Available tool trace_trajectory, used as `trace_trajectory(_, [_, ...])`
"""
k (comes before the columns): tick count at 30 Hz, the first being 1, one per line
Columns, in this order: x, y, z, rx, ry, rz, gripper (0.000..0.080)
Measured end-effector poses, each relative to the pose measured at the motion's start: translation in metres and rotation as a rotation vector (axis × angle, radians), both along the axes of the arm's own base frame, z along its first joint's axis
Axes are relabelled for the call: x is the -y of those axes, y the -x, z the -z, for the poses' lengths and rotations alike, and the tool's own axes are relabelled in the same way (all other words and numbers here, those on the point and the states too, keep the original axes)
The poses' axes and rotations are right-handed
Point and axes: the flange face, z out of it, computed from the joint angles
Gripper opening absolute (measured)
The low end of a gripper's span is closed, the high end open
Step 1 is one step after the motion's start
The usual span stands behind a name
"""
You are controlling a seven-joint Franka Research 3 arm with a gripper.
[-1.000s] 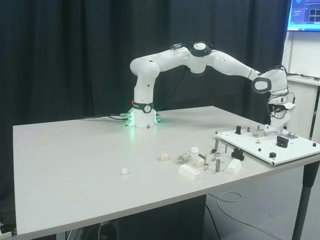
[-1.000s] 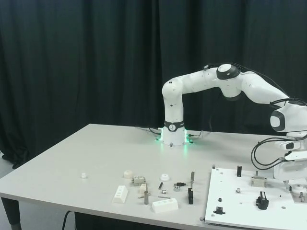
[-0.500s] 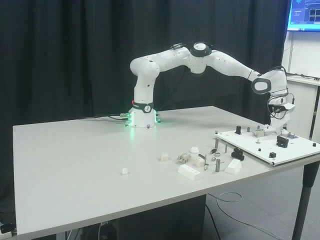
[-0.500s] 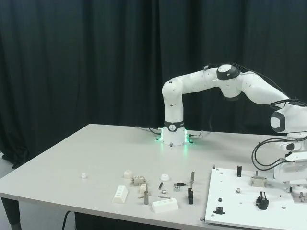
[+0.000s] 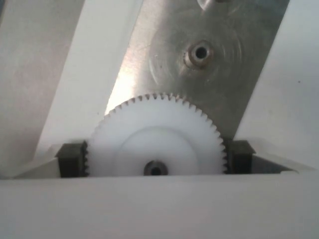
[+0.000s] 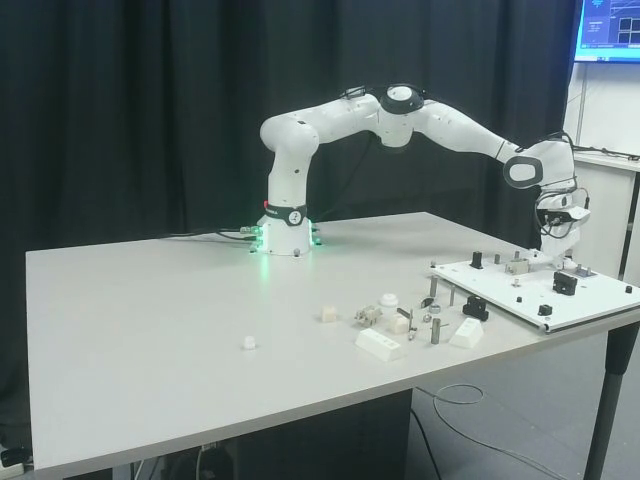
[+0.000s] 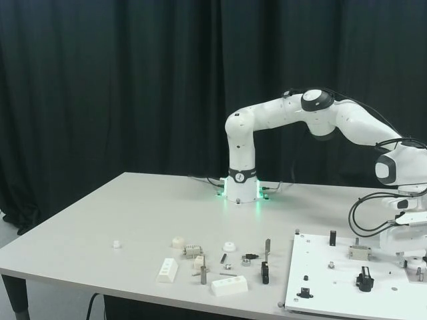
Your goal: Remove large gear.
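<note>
In the wrist view the large white gear sits between two black finger pads, one at each side of its toothed rim. My gripper is shut on the gear. Below it lies a grey metal plate with a small round shaft end, and the gear hangs apart from that shaft. In the room views my gripper is low over the far end of the white assembly board.
The board carries several small black and grey fixtures. On the grey table beside it lie loose parts: white blocks, upright pegs and a small white piece. The arm's base glows green at the back.
The wrist and gripper have risen slightly over the board's far end. The loose parts on the table have not moved.
</note>
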Motion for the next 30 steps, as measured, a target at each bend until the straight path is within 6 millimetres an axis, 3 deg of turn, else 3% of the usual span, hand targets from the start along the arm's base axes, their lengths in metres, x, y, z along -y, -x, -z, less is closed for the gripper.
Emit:
trace_trajectory(16, [0.000,0.000,-0.005,-0.002,-0.002,-0.001,0.0596])
trace_trajectory(30, [0.004,-0.007,-0.049,-0.018,-0.016,0.007,0.0594])
